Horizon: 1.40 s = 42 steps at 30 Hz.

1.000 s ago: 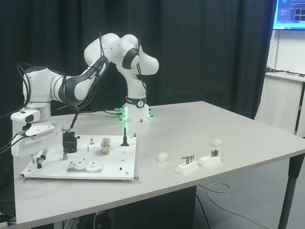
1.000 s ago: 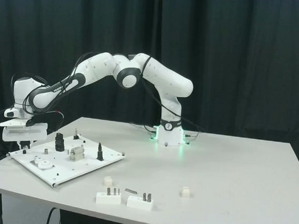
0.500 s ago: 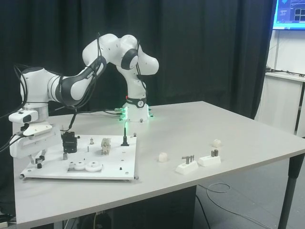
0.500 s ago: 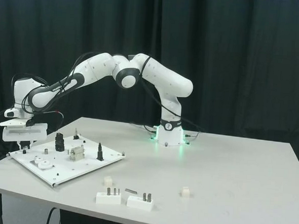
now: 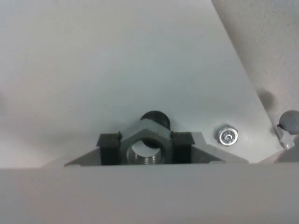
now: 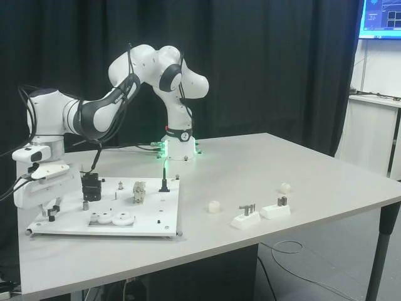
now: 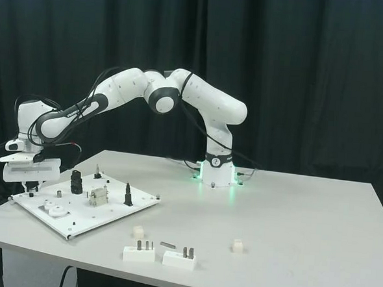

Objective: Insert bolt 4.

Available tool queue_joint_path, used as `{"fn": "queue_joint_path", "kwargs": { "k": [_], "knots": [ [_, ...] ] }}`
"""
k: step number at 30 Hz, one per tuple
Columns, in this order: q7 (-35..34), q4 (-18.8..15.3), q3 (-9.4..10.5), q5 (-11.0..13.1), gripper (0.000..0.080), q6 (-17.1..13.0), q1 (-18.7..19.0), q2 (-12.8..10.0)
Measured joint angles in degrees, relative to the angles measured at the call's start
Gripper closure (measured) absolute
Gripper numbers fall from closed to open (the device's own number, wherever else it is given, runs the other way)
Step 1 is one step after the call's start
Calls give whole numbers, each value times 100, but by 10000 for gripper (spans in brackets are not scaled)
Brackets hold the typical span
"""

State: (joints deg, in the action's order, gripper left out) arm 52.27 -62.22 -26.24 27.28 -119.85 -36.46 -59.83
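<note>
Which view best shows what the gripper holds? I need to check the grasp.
The wrist view: a threaded hex piece sits between the black fingers. Both room views show only the gripper over the white board.

White arm (image 7: 200, 102) of rounded links, black bands at joints. Black cables (image 6: 28, 100) looped along the forearm nearest the wrist. Round white base (image 7: 217, 174) on grey table (image 7: 291, 214), ringed with green lights. Boxy white wrist block (image 6: 37, 172) far from the base. Black finger pads (image 5: 108, 148) on grey fingertips, seen in wrist view.
</note>
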Motion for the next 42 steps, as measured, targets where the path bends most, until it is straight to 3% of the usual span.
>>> {"fn": "queue_joint_path", "kwargs": {
  "k": [42],
  "knots": [
    [0, 198, 6, 7, 577, 11, -31, -138]
  ]
}}
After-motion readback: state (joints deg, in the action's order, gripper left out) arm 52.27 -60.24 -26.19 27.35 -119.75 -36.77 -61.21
